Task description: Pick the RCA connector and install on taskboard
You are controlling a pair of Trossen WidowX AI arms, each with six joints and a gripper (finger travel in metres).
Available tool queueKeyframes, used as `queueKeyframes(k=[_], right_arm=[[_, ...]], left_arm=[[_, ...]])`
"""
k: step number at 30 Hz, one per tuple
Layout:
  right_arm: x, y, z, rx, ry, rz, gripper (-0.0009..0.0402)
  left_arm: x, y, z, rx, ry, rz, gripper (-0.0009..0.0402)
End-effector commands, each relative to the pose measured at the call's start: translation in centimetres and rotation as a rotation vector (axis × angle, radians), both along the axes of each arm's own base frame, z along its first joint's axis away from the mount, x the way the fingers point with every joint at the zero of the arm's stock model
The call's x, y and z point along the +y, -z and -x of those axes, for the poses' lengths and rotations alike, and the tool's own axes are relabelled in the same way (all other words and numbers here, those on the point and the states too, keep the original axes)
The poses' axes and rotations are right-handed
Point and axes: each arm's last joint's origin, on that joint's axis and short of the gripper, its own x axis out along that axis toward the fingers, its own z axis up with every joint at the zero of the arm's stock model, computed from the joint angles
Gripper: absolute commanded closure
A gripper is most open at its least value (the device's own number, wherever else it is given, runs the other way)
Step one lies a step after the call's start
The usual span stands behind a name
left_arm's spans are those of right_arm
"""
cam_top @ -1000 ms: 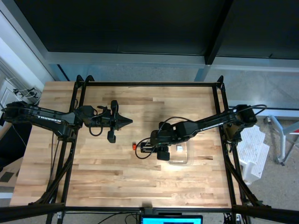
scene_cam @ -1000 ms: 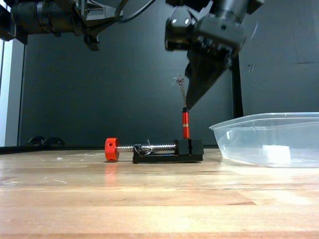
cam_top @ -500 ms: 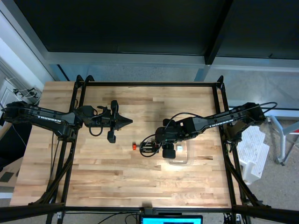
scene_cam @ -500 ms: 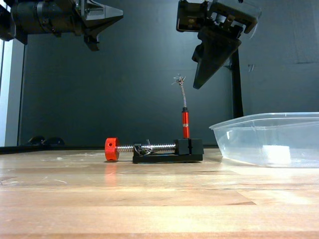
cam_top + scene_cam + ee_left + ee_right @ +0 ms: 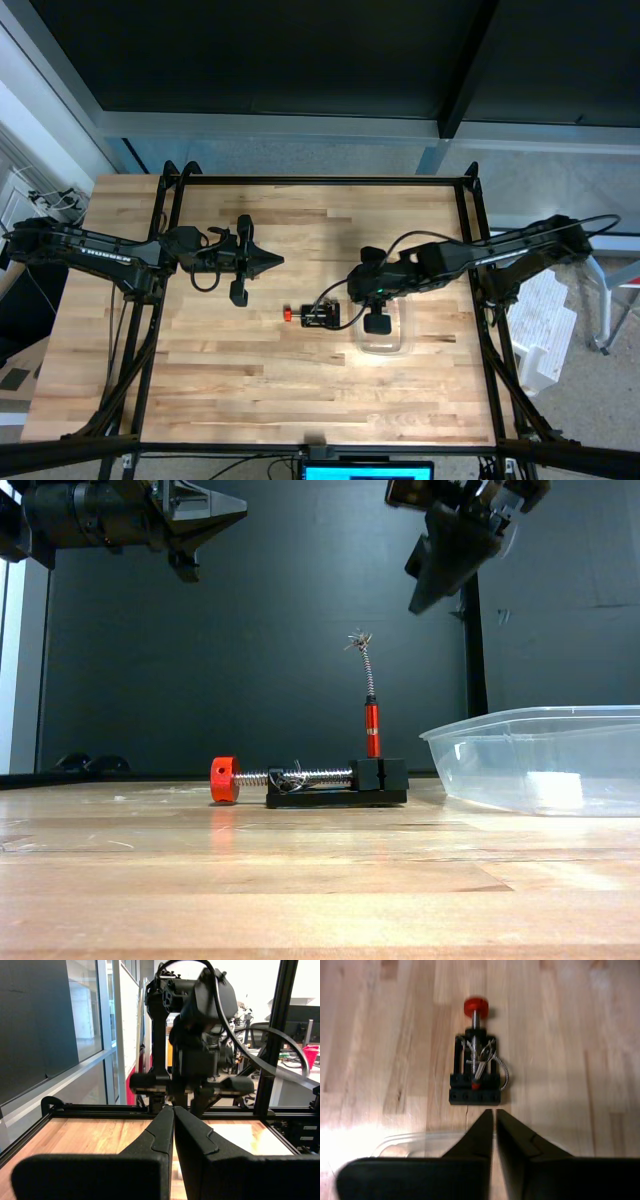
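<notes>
"While the left gripper (image 5: 235, 518) hangs parked high at the left, fingers pressed together on nothing, what is worth watching on the table (image 5: 300, 880)?"

"Go right from the red knob (image 5: 224, 779). That is the left end of the taskboard (image 5: 335, 798), and on its right-end block the RCA connector (image 5: 371, 730) stands upright, a red barrel with a silvery spring tail curving off its top"

"How would it handle?"

"Light and small, I'd judge, with a stiff barrel but a springy tail that ends in frayed wire. Squeeze the spring and it would flex and let the plug tip. The barrel is the place to hold, low down and across its round sides, though flat fingers may let a slick round body twist"

"And the right gripper (image 5: 416, 604)?"

"Up above, just right of the spring's tip and clear of it, fingers closed with nothing between them. Whether the plug is fully seated I cannot tell"

"Further right?"

"The clear tray (image 5: 500, 723), near the board's right end, with a pale lump inside that I cannot identify"
</notes>
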Motion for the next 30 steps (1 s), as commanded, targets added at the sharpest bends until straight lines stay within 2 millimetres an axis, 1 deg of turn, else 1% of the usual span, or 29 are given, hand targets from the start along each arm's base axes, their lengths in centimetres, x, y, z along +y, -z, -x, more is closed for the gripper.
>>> queueKeyframes(k=[1,3,10,13,19,22,26,30], right_arm=[[-0.3,-0.8,0.9,-0.071,-0.003,-0.004,0.0389],[-0.6,-1.2,1.5,-0.125,-0.003,-0.008,0.0395],[-1.7,-2.0,3.9,-0.334,-0.021,-0.016,0.0393],[-2.2,-2.4,5.0,-0.435,-0.034,-0.054,0.0393],[-3.1,-2.9,6.9,-0.629,-0.022,-0.059,0.0393],[-3.6,-2.9,7.4,-0.708,-0.054,-0.09,0.0393],[-4.2,-2.7,7.8,-0.793,-0.051,-0.094,0.0393],[-4.3,-2.5,8.1,-0.851,-0.069,-0.103,0.0393]], left_arm=[[0.0,0.0,0.0,0.0,0.0,0.0,0.0393],[0.0,0.0,0.0,0.001,0.0,0.0,0.0393],[0.0,0.0,0.0,0.0,0.0,0.0,0.0393],[0.0,0.0,0.0,0.0,0.0,0.0,0.0393],[0.0,0.0,0.0,0.0,0.0,0.0,0.0393],[0.0,0.0,0.0,0.0,0.0,0.0,0.0393],[0.0,0.0,0.0,0.001,0.0,0.0,0.0393],[0.0,0.0,0.0,0.0,0.0,0.0,0.0393]])
